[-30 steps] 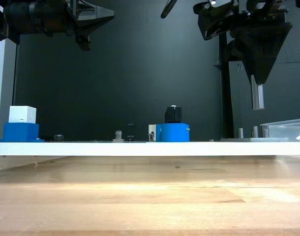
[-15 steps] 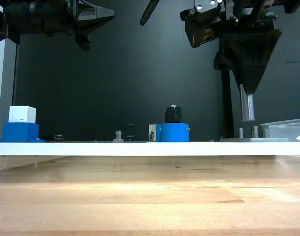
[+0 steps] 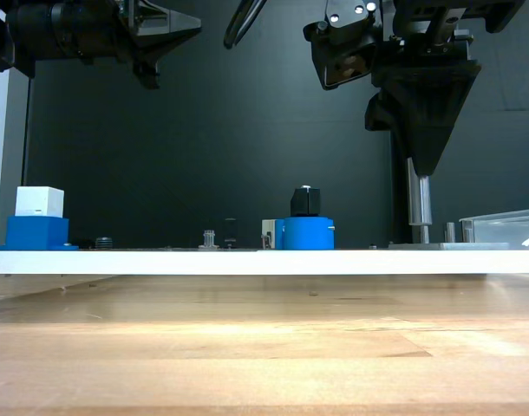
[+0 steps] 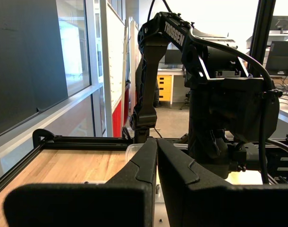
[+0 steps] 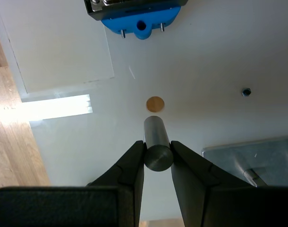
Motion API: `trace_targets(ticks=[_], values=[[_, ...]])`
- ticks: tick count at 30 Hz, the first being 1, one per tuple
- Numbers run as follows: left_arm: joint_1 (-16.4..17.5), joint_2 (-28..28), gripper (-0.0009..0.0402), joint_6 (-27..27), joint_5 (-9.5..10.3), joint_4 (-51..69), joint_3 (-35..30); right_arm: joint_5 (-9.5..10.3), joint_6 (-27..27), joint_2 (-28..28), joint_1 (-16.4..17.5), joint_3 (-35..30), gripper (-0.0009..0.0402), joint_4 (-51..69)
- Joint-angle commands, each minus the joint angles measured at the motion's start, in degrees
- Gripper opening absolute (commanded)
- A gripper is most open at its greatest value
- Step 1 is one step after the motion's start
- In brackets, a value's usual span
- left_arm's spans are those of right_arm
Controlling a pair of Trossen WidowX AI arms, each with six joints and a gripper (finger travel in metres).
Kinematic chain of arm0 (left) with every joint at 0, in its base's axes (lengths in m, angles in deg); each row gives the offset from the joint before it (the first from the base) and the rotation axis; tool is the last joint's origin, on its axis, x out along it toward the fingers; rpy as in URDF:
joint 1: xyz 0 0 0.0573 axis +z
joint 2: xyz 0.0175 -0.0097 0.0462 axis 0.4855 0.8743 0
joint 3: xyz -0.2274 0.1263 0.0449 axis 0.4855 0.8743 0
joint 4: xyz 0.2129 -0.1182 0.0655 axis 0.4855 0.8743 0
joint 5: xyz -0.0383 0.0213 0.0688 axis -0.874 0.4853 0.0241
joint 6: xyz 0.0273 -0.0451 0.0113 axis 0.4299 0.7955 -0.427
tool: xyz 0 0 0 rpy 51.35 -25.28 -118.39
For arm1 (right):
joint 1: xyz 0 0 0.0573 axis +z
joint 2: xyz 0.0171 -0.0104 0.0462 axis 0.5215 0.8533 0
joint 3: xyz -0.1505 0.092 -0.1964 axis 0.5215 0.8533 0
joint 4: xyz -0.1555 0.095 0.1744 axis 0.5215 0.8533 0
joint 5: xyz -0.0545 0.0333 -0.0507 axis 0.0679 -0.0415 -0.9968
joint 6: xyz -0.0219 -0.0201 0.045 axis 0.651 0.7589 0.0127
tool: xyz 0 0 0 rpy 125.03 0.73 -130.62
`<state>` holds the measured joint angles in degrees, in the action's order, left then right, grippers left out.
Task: Pick the 16mm cylinder and place it in the taskboard
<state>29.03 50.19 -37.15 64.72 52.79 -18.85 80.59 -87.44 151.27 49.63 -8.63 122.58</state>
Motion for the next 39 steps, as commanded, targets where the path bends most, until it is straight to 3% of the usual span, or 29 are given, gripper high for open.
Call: trace_targets(ticks=[1, 39], values=[[0.00, 0.02, 0.0000, 0.00, 0.00, 0.00, 0.00, 0.33, -0.20, 0.42, -0.20, -0.04, 0.0000, -0.28], [0.00, 0.02, 0.0000, 0.00, 0.00, 0.00, 0.00, -0.85, -0.13, 2.03, -0.55, 0.63, 0.0000, -3.06]])
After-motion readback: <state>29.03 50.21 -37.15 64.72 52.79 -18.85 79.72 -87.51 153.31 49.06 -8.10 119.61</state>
